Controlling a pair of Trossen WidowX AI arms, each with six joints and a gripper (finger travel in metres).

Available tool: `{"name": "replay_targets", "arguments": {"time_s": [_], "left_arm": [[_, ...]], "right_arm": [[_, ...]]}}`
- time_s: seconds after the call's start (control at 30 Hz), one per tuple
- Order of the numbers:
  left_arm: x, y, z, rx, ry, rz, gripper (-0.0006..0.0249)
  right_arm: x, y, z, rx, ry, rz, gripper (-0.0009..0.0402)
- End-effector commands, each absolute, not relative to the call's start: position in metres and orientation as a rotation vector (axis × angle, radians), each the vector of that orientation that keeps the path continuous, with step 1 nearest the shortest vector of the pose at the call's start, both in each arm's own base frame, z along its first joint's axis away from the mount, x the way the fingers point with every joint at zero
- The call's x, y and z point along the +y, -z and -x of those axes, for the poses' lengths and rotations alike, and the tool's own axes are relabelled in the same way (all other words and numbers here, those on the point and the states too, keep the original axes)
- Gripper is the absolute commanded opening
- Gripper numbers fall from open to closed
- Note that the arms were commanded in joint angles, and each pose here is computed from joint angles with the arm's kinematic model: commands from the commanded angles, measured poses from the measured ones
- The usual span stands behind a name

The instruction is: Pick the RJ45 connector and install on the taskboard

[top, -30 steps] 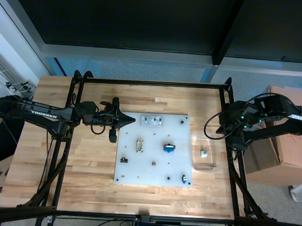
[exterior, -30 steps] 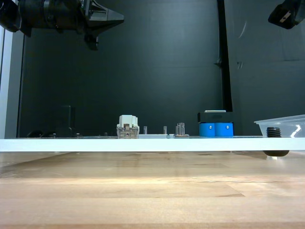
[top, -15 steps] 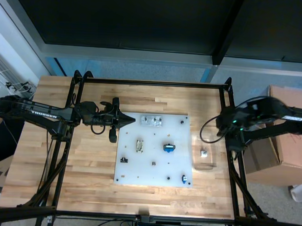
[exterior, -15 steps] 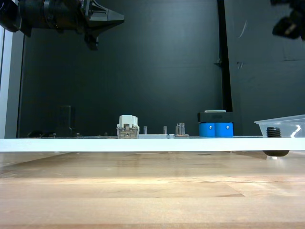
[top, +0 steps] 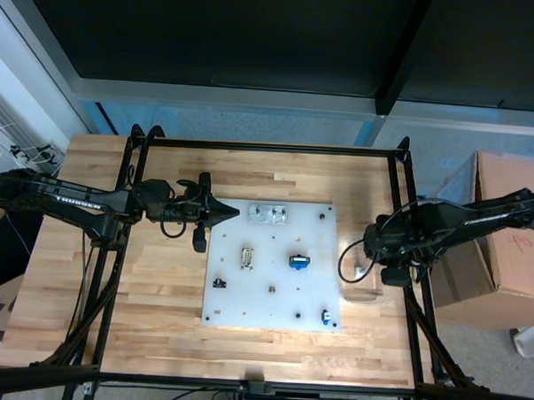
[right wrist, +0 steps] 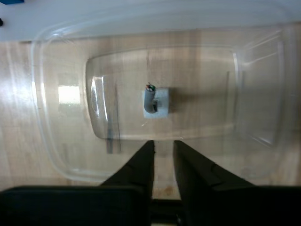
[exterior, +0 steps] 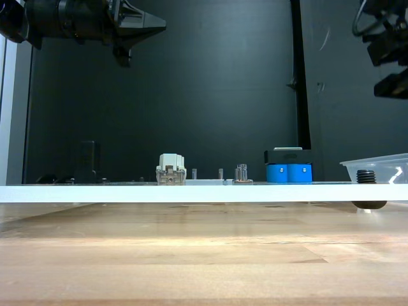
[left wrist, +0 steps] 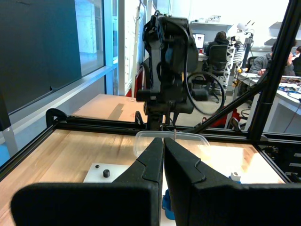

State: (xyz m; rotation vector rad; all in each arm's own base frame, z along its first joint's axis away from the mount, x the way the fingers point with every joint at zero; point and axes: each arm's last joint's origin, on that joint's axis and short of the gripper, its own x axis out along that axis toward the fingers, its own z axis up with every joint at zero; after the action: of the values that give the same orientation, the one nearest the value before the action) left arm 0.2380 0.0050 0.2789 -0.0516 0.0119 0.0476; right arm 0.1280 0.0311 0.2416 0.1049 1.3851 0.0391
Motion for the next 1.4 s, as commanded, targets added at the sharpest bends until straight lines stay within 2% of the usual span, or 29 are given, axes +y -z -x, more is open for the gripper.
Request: {"name": "replay_targets", "arguments": {"time_s": [0.03, 0.17, 0.3, 0.63, 1.03, 1.2, 1.4], "left_arm": [[0.0051, -0.2786, -0.238, 0.016, -0.048, 0.051, 0.0000], [0.0051, -0.2789, -0.238, 0.013, -0.048, 0.051, 0.0000], [0.0051, -0.2789, -0.238, 0.013, -0.048, 0.051, 0.0000], [0.0051, -0.2789, -0.238, 0.013, -0.048, 0.051, 0.0000], [0.0051, -0.2789, -0.238, 0.013, -0.048, 0.051, 0.0000], [0.0051, -0.2789, -0.238, 0.013, -0.048, 0.051, 0.0000], [0.0051, -0.2789, -0.238, 0.012, -0.048, 0.051, 0.0000]], "right_arm": [[0.034, -0.230, -0.131, 1.391, -0.041, -0.105, 0.0110], [0.037, -0.217, -0.136, 1.408, -0.032, -0.109, 0.0153], [0.038, -0.205, -0.143, 1.434, -0.005, -0.104, 0.0171], [0.042, -0.190, -0.155, 1.514, 0.027, -0.079, 0.0152], [0.045, -0.185, -0.163, 1.489, 0.010, -0.074, 0.0139], [0.045, -0.183, -0.163, 1.496, 0.012, -0.073, 0.0112], [0.045, -0.183, -0.163, 1.496, 0.013, -0.072, 0.0028]]}}
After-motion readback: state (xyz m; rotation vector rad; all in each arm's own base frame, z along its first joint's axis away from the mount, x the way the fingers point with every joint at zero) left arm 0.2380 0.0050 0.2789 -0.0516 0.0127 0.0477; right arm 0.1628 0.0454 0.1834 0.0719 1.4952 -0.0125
